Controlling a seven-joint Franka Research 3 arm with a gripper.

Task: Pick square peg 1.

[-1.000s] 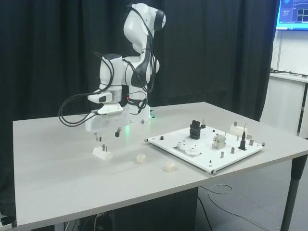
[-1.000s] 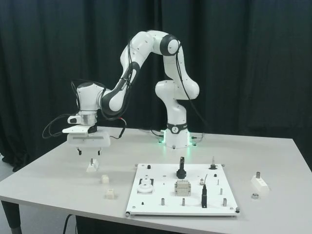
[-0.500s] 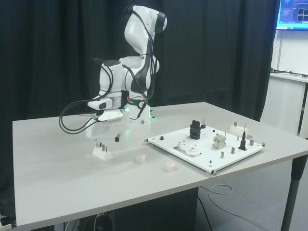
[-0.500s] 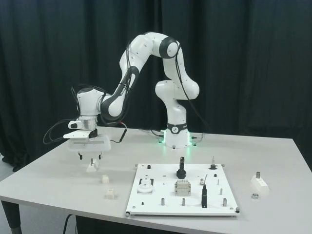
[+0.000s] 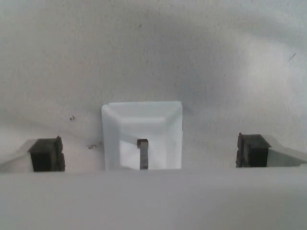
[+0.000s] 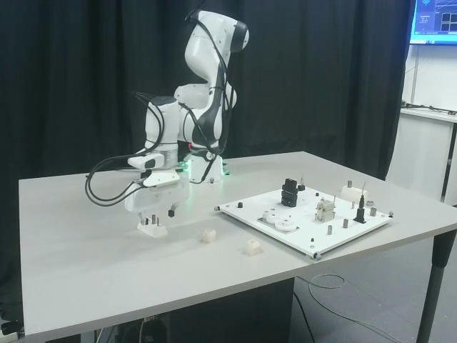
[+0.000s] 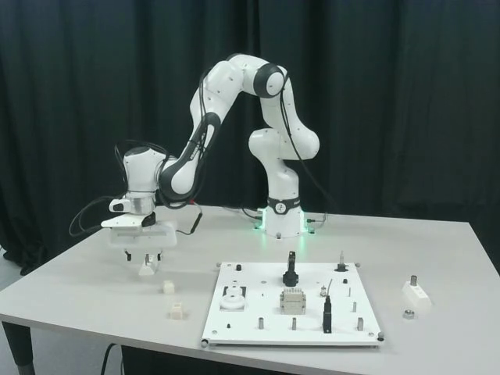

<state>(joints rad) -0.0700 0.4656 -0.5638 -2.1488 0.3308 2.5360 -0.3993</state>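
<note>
Square peg 1 (image 5: pixel 143 154) is a small grey peg standing upright in a white holder block (image 5: pixel 142 129) on the grey table. In the wrist view my gripper (image 5: pixel 148 152) is open, with one black fingertip on each side of the block and the peg midway between them. The first room view shows the gripper (image 6: pixel 161 214) low over the holder block (image 6: pixel 152 229) at the table's left side. The second room view shows the gripper (image 7: pixel 144 256) just above the same block (image 7: pixel 147 270). Nothing is held.
Two small white cubes (image 6: pixel 208 235) (image 6: pixel 251 246) lie on the table between the holder and a white assembly board (image 6: pixel 246 213) that carries several small parts. Another white block (image 7: pixel 416 294) with a peg sits at the far right. The arm's base (image 7: pixel 282 223) glows green.
The gripper has come down from above the holder block until its open fingers stand on either side of the peg. The block and the other objects have not moved.
</note>
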